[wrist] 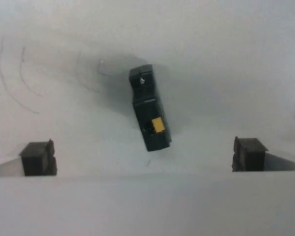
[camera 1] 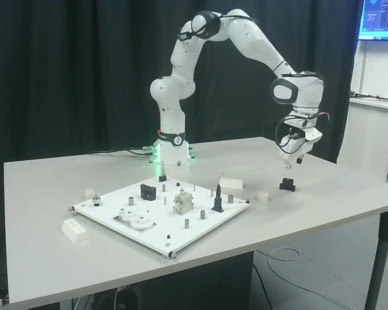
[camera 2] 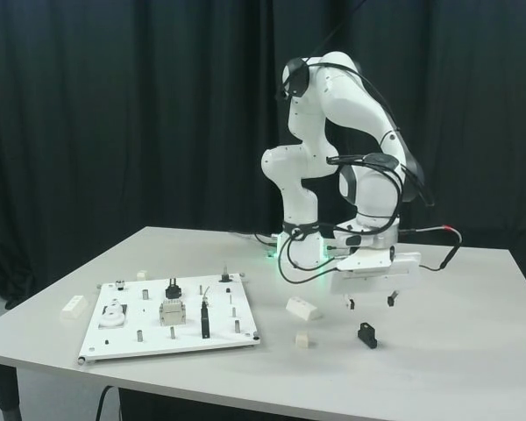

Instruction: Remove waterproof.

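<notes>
- The small black plastic plug part (wrist: 149, 109) lies alone on the bare grey table (camera 1: 323, 200), off the board.
- The gripper (wrist: 143, 156) hangs in the air right above it, not touching it. Its two black fingers (wrist: 38, 158) are spread wide apart and hold nothing.
- A small white block (camera 2: 303, 338) sits near the plug part.
- The flat white board (camera 2: 158, 344) with little parts stands well apart from it.

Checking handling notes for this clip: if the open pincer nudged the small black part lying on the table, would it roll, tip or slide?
The black part looks blocky and flat-sided, so probably slides, not rolls. It seems rigid and light, likely skidding on the smooth table.
</notes>
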You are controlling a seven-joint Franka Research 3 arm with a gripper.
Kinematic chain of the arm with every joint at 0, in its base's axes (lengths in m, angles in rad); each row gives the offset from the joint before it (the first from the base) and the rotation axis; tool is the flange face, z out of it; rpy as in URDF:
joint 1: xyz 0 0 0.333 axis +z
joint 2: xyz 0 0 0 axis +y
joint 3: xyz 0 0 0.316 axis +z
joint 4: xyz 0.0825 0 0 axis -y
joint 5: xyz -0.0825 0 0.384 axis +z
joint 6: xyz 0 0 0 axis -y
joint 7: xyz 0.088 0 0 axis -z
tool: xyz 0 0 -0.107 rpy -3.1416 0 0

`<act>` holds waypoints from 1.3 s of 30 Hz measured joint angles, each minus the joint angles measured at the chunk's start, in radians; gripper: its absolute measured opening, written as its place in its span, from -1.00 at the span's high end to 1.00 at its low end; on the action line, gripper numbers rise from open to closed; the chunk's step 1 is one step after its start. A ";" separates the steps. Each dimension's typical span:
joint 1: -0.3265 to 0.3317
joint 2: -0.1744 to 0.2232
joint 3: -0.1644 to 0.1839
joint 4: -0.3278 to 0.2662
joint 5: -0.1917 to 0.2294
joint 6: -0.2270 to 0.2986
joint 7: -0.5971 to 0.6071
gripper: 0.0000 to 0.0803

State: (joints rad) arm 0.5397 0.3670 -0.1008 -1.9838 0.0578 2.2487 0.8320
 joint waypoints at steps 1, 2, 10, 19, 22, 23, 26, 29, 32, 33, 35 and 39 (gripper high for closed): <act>0.000 -0.001 -0.003 0.002 -0.004 -0.003 0.000 -0.99; 0.000 -0.003 -0.005 0.004 -0.008 -0.005 0.000 -0.99; -0.001 -0.024 -0.030 0.016 -0.049 -0.024 -0.001 -0.99; -0.008 -0.047 -0.076 0.035 -0.113 -0.064 -0.013 -0.99; -0.013 -0.057 -0.096 0.037 -0.135 -0.077 -0.027 -0.99; -0.016 -0.061 -0.102 0.038 -0.141 -0.081 -0.034 -0.99; -0.028 -0.073 -0.119 0.038 -0.155 -0.090 -0.055 -0.99; -0.050 -0.085 -0.132 0.038 -0.168 -0.098 -0.086 -0.99; -0.080 -0.097 -0.139 0.038 -0.180 -0.103 -0.118 -0.99; -0.092 -0.101 -0.140 0.038 -0.185 -0.106 -0.130 -0.99; -0.118 -0.108 -0.141 0.038 -0.192 -0.111 -0.156 -0.99; -0.175 -0.122 -0.141 0.038 -0.201 -0.119 -0.219 -0.99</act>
State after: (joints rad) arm 0.3645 0.2448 -0.2421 -1.9462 -0.1428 2.1295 0.6131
